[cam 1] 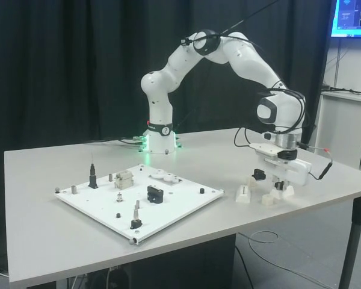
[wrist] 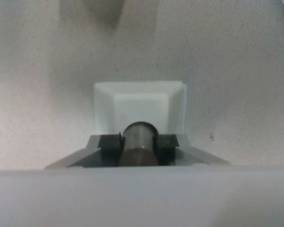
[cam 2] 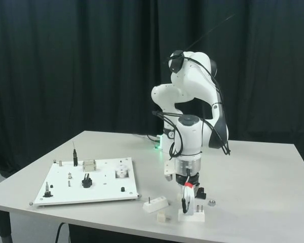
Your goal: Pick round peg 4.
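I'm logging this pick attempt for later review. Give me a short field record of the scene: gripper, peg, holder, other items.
gripper: shut on round peg, low over the table's right part
round peg: grey cylinder clamped between the black finger pads
holder: white block directly below the peg
assembly board: white, on the grey table, apart from the arm
other holders: second white block nearby

The arm (cam 1: 240, 57) was white, built of rounded, glossy segments with grey rings at the joints. A black cable (cam 2: 219, 109) ran along its outside and hung in loops near the wrist. Its base (cam 1: 159, 141) carried a black band and glowed green at the foot. The boxy white hand (cam 1: 286, 168) ended in black fingertip pads (wrist: 168, 142).
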Motion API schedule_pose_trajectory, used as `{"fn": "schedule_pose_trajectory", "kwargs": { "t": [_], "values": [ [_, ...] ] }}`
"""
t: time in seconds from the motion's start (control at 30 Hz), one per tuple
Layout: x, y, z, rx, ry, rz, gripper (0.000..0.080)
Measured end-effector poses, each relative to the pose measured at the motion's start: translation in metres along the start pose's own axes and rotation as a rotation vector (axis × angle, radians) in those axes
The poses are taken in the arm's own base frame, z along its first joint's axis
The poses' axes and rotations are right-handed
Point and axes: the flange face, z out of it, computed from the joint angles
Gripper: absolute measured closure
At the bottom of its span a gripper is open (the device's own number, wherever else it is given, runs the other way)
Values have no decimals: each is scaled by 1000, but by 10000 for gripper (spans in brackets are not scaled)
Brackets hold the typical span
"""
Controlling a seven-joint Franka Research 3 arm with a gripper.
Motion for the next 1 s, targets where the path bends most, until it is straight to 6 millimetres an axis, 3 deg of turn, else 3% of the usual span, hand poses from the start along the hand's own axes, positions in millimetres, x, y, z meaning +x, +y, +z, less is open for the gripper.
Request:
{"fn": "schedule_pose_trajectory", "kwargs": {
  "t": [1.0],
  "values": [
    [5,-8,-42,-25,2,10,650]
  ]
}}
